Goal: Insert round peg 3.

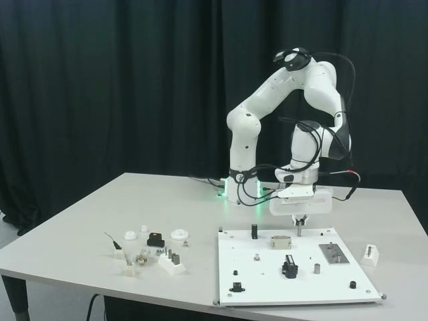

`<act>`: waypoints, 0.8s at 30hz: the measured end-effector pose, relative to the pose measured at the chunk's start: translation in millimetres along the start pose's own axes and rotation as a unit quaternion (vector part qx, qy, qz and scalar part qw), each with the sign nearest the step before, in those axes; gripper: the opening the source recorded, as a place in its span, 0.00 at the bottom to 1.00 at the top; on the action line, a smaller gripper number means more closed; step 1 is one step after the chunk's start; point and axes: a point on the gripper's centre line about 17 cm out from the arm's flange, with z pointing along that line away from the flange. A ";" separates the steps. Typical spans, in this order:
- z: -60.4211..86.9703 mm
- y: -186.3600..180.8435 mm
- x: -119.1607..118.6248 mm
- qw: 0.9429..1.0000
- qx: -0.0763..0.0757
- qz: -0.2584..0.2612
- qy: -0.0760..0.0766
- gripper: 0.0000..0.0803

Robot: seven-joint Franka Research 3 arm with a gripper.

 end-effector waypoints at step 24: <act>3.3 -6.2 -1.6 1.000 -0.002 0.002 0.011 0.14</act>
